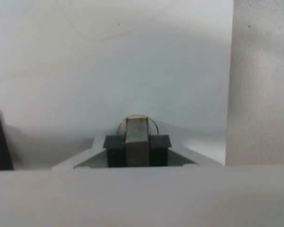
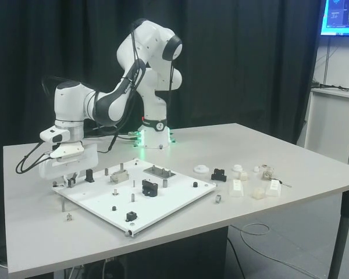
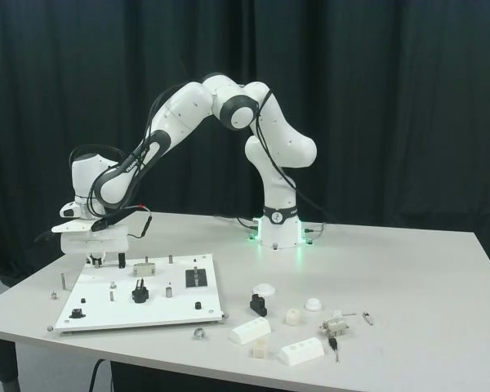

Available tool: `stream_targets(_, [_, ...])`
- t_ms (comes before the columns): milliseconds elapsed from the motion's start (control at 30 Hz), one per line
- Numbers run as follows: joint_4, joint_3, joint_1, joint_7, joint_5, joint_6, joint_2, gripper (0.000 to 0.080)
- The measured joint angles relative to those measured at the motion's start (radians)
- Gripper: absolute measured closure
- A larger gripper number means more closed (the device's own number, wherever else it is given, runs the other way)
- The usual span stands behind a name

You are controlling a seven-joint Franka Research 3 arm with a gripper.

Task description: Remove square peg 4.

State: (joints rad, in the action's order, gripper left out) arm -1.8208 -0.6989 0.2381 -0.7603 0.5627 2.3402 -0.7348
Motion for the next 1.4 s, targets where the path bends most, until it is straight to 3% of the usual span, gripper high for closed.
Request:
stream_targets(1067, [0.0,-0.01,0.0,0.0,-0.01,-0.029,0.031,0.0706])
stream_targets(1400, [0.001,-0.015,0.0,0.0,-0.023,-0.041,0.064,0.0706])
